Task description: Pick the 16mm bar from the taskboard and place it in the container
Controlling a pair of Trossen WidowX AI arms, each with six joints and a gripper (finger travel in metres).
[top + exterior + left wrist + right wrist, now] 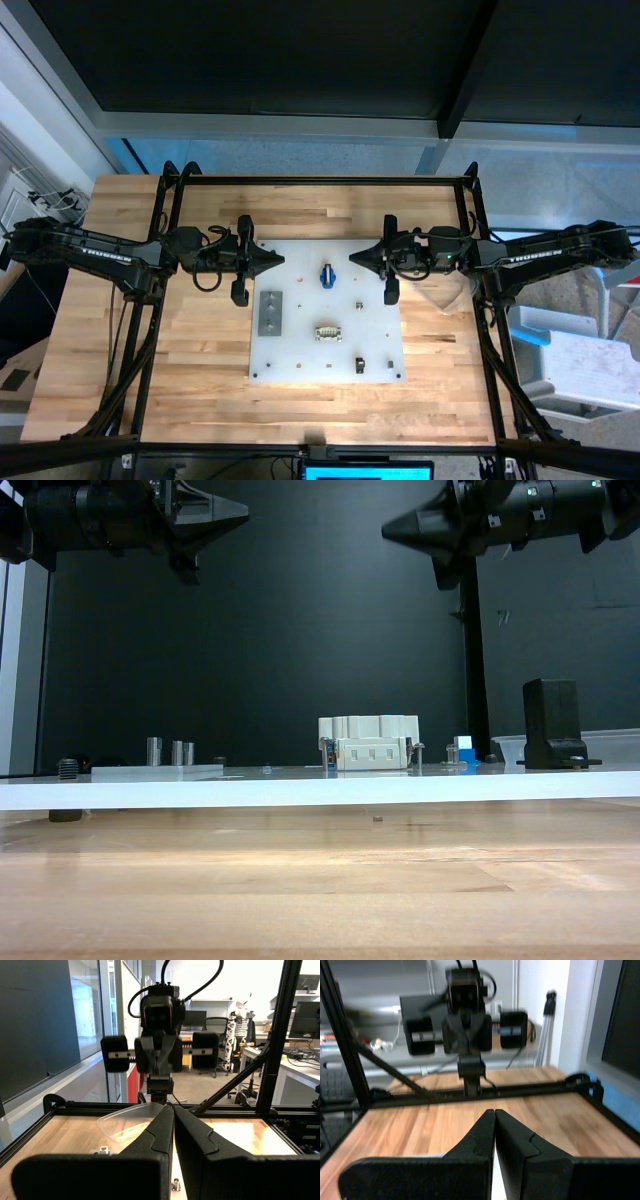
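High view: container lies at three o'clock of taskboard; left gripper and right gripper hover closed, holding nothing, above its twelve o'clock edge.

Open air, seemingly, between left end effector, right end effector and taskboard below.

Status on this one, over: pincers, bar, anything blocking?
Left pincer shut, raised over taskboard's far left edge. Right pincer shut, raised opposite it. Bars standing in grey block, untouched; container off board's right edge. Nothing seen in the way.
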